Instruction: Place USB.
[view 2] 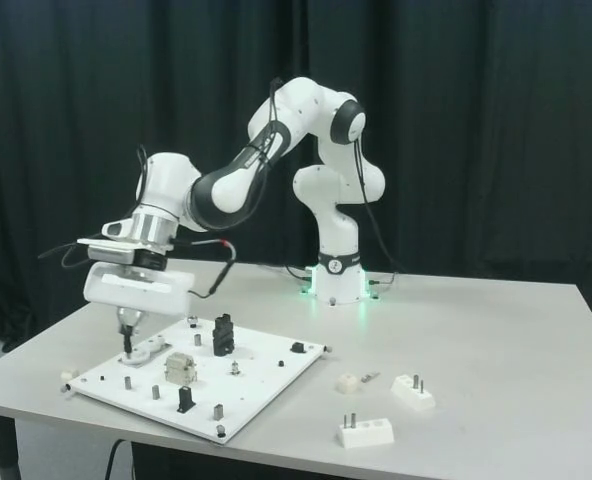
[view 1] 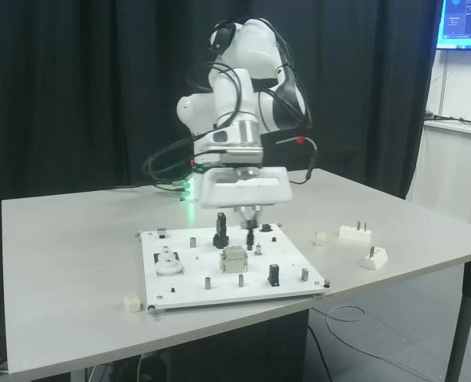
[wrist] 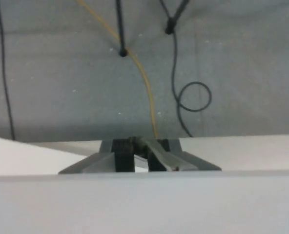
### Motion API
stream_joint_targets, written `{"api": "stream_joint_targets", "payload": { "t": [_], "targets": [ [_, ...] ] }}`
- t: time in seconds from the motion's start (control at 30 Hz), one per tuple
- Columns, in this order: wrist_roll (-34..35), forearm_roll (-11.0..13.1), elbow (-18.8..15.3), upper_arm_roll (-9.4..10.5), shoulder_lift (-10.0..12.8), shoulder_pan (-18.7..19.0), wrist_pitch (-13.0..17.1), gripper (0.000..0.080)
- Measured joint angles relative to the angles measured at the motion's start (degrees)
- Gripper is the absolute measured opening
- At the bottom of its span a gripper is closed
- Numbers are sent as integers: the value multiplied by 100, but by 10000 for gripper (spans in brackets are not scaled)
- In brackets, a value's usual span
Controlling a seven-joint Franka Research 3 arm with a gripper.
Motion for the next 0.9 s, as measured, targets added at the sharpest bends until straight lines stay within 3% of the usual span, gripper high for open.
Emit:
{"api": "stream_joint_targets", "payload": {
  "t": [0.73, 0.9],
  "targets": [
    [997, 0, 562, 1, 513, -1137, 35, 54],
    [1525, 1, 712, 7, 661, -1348, 18, 54]
  ]
}}
